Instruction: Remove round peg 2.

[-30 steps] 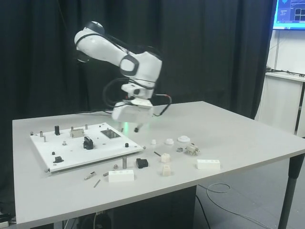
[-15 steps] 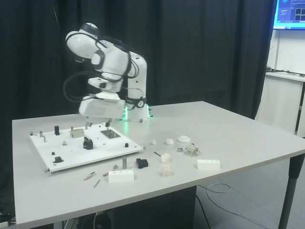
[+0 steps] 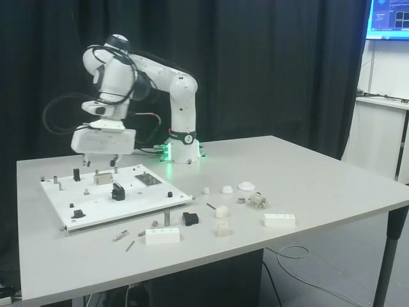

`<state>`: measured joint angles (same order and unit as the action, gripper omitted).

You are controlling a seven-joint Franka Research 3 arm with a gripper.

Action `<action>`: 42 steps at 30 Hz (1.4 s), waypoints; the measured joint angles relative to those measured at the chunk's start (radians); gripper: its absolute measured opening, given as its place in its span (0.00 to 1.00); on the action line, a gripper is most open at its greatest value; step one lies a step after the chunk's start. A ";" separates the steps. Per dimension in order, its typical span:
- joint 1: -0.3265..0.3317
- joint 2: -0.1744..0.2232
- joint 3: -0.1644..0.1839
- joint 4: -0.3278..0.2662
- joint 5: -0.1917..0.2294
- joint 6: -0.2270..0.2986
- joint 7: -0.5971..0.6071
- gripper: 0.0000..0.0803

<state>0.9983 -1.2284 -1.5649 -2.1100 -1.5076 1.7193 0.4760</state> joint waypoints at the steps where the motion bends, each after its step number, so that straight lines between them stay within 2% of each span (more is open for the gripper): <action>1: -0.007 -0.002 -0.004 0.006 0.000 0.002 -0.013 1.00; 18: -0.077 -0.003 -0.099 0.117 0.001 0.063 -0.198 1.00; 27: -0.099 -0.020 -0.148 0.160 0.009 0.101 -0.250 1.00; 42: -0.139 -0.026 -0.226 0.201 0.096 0.214 -0.343 1.00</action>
<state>0.8588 -1.2541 -1.7908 -1.9088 -1.4116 1.9332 0.1327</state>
